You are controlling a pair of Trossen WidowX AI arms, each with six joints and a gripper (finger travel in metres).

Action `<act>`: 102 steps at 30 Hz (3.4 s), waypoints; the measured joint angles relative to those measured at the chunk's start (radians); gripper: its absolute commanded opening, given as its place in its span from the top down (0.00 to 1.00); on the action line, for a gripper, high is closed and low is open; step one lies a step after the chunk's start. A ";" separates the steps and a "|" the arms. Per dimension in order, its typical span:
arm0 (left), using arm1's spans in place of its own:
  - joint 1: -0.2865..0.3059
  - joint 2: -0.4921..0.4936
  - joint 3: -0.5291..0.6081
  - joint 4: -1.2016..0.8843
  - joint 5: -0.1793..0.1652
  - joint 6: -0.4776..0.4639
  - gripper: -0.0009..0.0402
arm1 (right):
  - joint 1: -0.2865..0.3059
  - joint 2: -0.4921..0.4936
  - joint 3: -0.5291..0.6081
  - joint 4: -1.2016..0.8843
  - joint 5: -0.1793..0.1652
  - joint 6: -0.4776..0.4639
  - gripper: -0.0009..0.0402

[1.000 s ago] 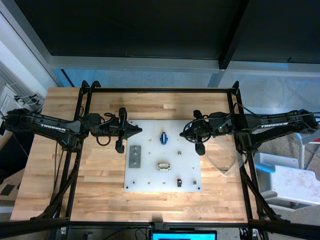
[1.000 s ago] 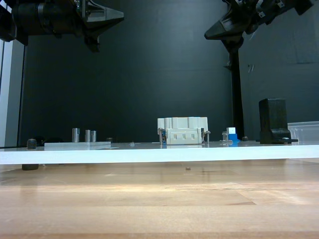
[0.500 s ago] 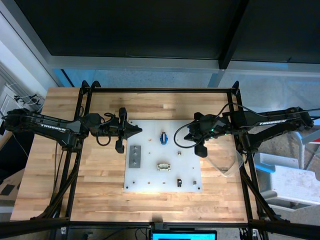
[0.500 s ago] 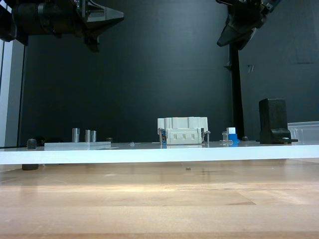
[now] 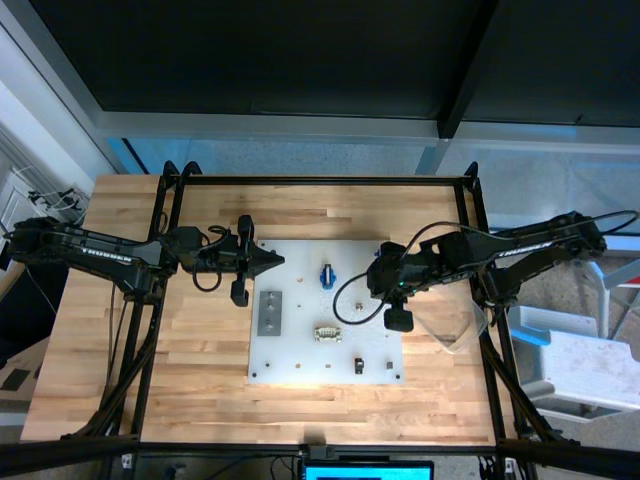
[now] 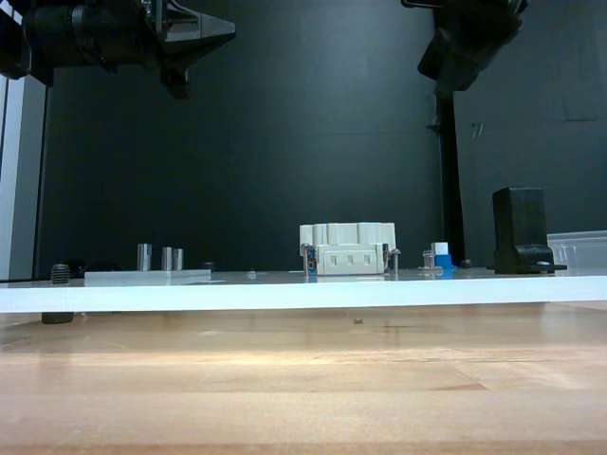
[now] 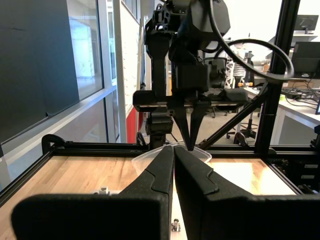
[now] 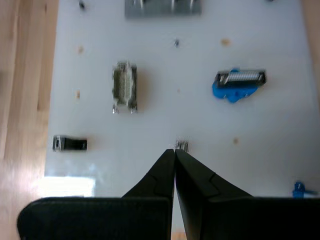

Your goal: Pick the 16mm bar from the taskboard and place it in the container

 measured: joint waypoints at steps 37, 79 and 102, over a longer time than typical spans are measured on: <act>0.000 0.000 0.000 0.000 0.000 0.000 0.98 | 0.269 0.111 0.027 -0.175 -0.032 0.288 0.98; 0.000 0.000 0.000 0.000 0.000 0.000 0.98 | 0.395 0.299 0.124 -0.202 0.000 0.357 0.46; 0.000 0.000 0.000 0.000 0.000 0.000 0.98 | 0.401 0.302 0.004 -0.069 0.000 0.356 0.44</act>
